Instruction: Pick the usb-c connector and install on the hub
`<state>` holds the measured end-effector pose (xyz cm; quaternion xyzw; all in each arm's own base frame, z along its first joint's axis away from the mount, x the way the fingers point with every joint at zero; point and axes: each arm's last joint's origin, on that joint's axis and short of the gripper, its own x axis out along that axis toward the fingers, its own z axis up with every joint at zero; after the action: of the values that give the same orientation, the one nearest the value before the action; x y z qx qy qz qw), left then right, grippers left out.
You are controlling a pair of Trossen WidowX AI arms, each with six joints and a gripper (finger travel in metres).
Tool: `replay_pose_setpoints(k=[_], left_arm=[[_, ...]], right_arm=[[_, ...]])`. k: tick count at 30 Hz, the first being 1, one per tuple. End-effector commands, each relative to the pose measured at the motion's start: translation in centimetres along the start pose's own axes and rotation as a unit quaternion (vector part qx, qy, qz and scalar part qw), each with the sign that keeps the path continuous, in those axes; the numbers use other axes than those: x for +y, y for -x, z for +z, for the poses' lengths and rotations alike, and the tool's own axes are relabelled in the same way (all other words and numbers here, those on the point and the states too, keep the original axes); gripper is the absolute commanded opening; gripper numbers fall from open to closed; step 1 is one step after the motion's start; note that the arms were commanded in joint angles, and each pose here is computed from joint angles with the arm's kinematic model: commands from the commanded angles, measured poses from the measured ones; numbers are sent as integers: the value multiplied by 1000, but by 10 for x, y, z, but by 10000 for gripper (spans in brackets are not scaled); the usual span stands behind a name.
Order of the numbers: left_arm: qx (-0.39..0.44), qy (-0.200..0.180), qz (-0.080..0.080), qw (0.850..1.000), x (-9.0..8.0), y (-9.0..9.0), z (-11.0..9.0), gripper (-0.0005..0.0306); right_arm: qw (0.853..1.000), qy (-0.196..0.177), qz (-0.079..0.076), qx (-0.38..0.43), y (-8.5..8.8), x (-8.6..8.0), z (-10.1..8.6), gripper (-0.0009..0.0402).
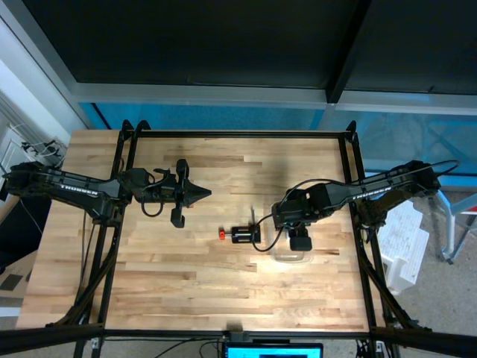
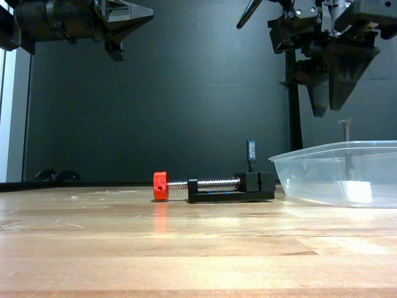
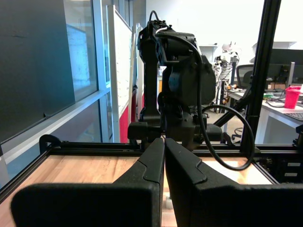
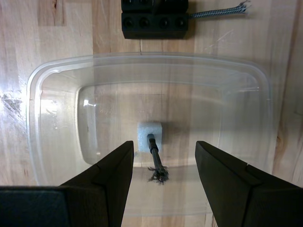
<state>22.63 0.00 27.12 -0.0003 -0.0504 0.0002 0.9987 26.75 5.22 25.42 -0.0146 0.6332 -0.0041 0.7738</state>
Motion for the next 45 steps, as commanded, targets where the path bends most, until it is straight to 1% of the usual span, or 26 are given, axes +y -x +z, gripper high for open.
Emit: replay_pose_setpoints(k=[1,4,11,23,26,32,40,45], left_arm=[[0,0,0,1000,0,0,0,0],[0,0,0,1000,0,0,0,0],[0,0,0,1000,0,0,0,0],[0,0,0,1000,0,0,0,0],[0,0,0,1000,0,0,0,0],[0,0,0,1000,0,0,0,0],[0,0,0,1000,0,0,0,0],[0,0,0,1000,0,0,0,0]], right_arm=[[1000,1,-1,5,-4,1,1,181],[1000,2,-1,10,-9,2,2,181],[1000,4,-2,17,-22,2,-4,181],[1000,5,0,4,-26,4,-3,181],[1000,4,-4,9,-29,4,-6,181],[1000,-3,-2,0,-38,5,-8,181],[1000,-3,-1,-3,-40,6,-8,181],[1000,-1,-3,9,-47,7,-7,181]])
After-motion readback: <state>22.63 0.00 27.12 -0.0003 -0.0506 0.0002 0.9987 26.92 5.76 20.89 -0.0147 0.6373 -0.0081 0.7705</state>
